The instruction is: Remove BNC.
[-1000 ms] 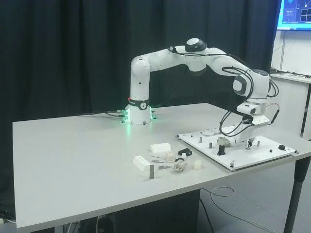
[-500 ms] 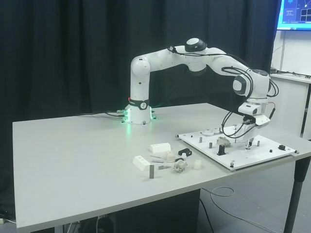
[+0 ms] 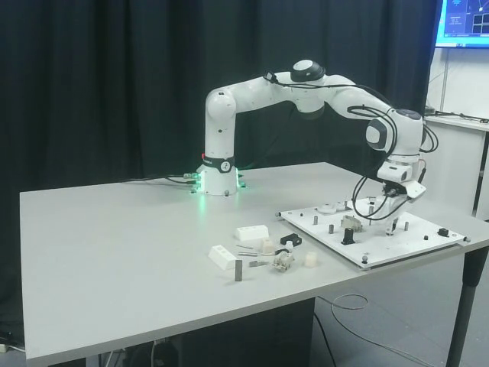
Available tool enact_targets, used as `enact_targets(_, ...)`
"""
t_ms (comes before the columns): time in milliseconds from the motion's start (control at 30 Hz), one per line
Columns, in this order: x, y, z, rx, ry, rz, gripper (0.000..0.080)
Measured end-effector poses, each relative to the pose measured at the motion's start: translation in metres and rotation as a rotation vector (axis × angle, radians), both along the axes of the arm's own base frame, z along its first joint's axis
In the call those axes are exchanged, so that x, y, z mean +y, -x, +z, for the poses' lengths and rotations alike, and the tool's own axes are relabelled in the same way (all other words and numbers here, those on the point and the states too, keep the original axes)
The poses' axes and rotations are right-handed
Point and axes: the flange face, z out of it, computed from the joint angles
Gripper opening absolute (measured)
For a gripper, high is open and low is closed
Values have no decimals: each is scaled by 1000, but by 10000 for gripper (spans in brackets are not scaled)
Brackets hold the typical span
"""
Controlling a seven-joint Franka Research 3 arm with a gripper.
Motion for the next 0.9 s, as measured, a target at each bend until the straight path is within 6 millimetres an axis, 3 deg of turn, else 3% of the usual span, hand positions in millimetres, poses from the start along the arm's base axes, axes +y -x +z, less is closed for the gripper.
enact_targets(900,0,0,1,3,-5,222,122)
